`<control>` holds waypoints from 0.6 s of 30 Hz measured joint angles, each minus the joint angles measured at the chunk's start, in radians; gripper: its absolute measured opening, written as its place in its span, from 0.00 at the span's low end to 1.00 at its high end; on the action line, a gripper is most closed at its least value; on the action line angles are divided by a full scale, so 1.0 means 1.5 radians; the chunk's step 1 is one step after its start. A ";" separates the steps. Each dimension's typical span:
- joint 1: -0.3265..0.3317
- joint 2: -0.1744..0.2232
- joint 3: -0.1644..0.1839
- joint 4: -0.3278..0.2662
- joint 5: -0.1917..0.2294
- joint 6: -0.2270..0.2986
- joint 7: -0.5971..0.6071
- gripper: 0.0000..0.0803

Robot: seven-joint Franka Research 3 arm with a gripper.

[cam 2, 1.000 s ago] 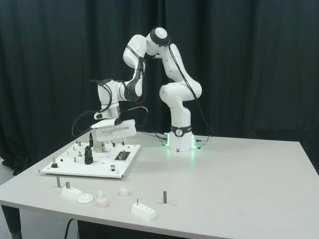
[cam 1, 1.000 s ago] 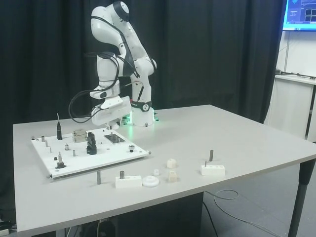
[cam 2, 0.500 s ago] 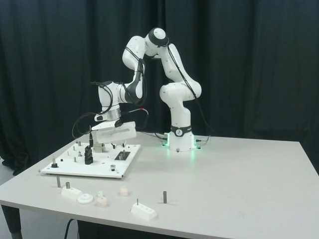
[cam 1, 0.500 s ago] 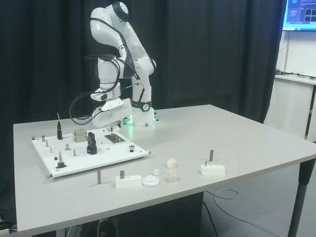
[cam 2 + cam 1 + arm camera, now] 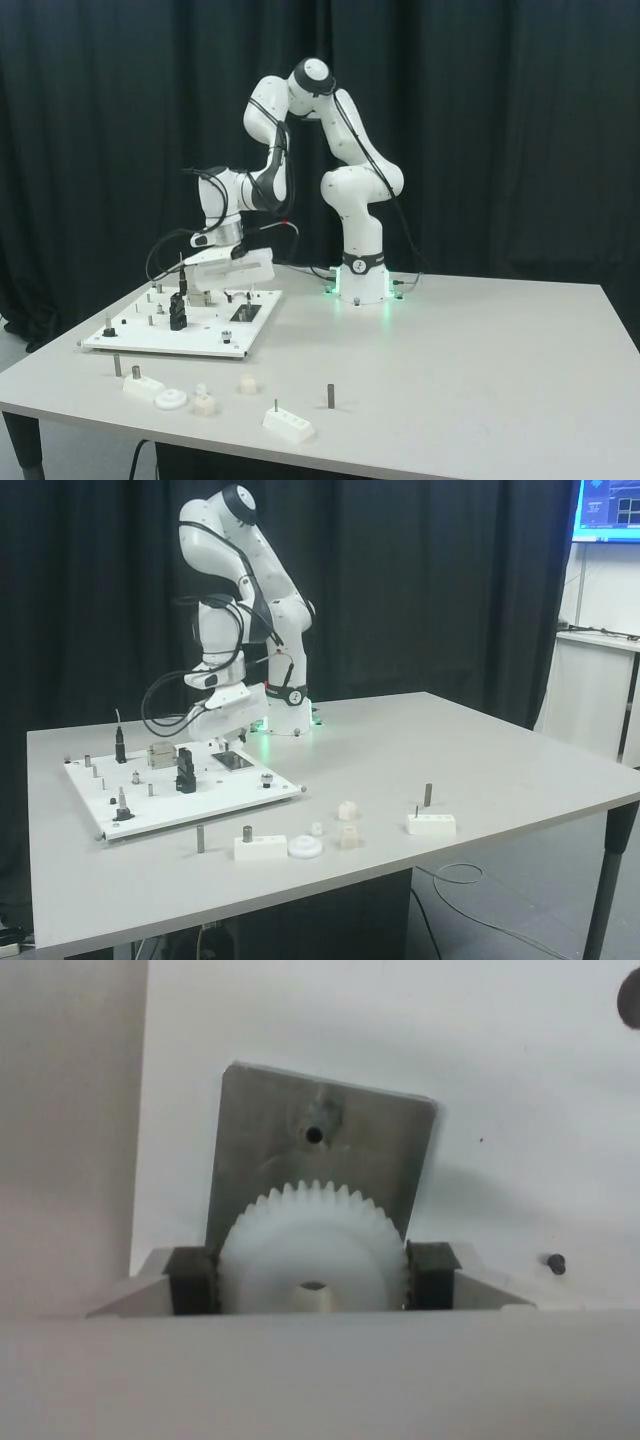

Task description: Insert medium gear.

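At the left of the first room view the white assembly board (image 5: 185, 785) lies flat on the grey table (image 5: 480, 760), studded with small pegs and a black upright fixture (image 5: 185, 769). Just right of that fixture, above the board's far half, the gripper (image 5: 232, 742) hangs under the bent white arm (image 5: 240, 590). Seen from the wrist, its two black fingertips (image 5: 192, 1280) are clamped on the medium gear (image 5: 312, 1260), one pad at each side of the toothed white disc (its centre bore shows plainly). Beyond the gear sits a grey metal plate (image 5: 325, 1150) let into the board, with a small peg (image 5: 315, 1134) standing in it; the gear is held above the plate, not on the peg. Further right in the first room view, near the table's front edge, stand loose parts: a white block (image 5: 259, 847), a large flat gear (image 5: 305, 847), two small pale pieces (image 5: 348, 825), then a second white block (image 5: 431, 824).
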 joint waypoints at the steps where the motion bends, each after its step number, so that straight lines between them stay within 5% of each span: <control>1: 0.001 -0.002 -0.002 0.000 -0.003 0.000 0.002 0.49; 18: 0.008 -0.032 -0.029 -0.005 -0.043 0.001 0.011 0.49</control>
